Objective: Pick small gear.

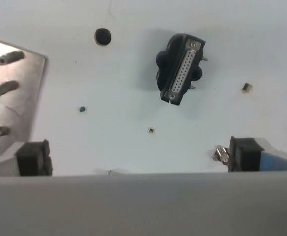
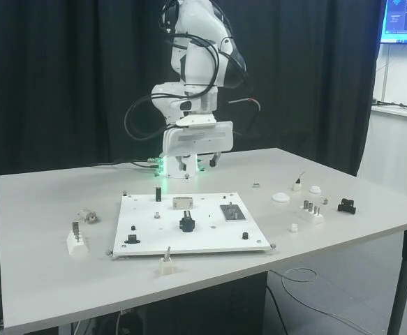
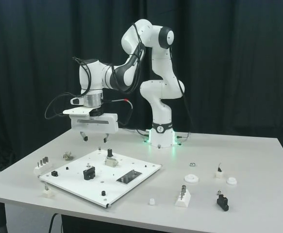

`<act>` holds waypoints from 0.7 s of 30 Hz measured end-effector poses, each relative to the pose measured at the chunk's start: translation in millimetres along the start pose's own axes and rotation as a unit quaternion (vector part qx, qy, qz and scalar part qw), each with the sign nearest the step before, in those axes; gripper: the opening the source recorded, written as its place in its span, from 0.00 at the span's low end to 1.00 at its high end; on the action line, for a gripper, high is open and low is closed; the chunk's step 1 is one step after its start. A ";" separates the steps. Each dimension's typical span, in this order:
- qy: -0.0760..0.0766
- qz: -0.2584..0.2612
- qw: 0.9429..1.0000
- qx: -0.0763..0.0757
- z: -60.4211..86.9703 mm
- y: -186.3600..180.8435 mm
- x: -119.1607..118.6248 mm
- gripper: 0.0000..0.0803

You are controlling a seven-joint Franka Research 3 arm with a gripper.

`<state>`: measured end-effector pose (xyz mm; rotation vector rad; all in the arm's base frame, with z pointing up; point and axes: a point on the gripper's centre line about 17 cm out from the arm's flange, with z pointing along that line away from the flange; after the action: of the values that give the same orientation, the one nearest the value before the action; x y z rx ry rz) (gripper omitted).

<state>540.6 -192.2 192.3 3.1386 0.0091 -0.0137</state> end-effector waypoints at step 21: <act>0.010 0.000 1.000 0.003 -7.3 -0.9 8.2 1.00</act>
<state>548.8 -191.3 199.5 3.1447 0.0084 0.0192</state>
